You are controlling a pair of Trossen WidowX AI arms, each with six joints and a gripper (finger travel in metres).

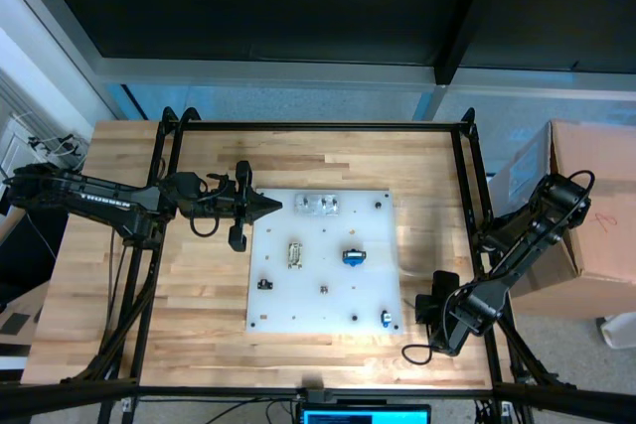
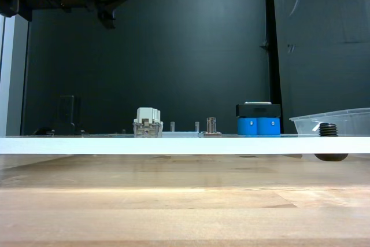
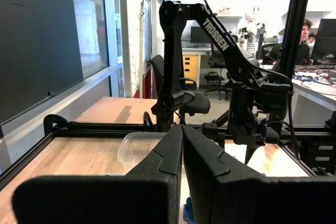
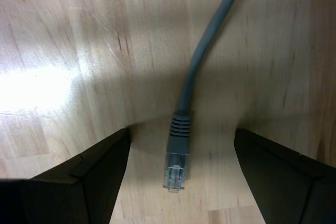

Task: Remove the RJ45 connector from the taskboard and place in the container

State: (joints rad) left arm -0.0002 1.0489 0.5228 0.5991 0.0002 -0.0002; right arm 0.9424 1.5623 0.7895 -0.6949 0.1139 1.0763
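RJ45 connector (image 4: 177, 157) free beneath splayed right gripper (image 4: 180, 135); clenched left gripper (image 1: 269, 206) (aloft) beside container (image 1: 303, 205).

"TROSSEN", white letters, on left arm (image 1: 99, 198); same word on right arm (image 3: 216, 31).

The RJ45 connector (image 4: 176, 170), lying free beside the taskboard's (image 1: 323, 290) right edge, is made up of a clear glossy plastic plug, a ribbed grey rubbery boot and a matt grey cable sheath. It is supported on the table (image 4: 79, 35), which is made of lightly scratched, satin-finished wood. The taskboard is finished smooth and white. The container (image 1: 320, 206), at the taskboard's far edge, is formed of clear plastic. Matt black plastic is seen on the left gripper (image 3: 182, 129), closed above the taskboard's far-left corner. The same is seen on the right gripper (image 4: 181, 135), spread either side of the connector.
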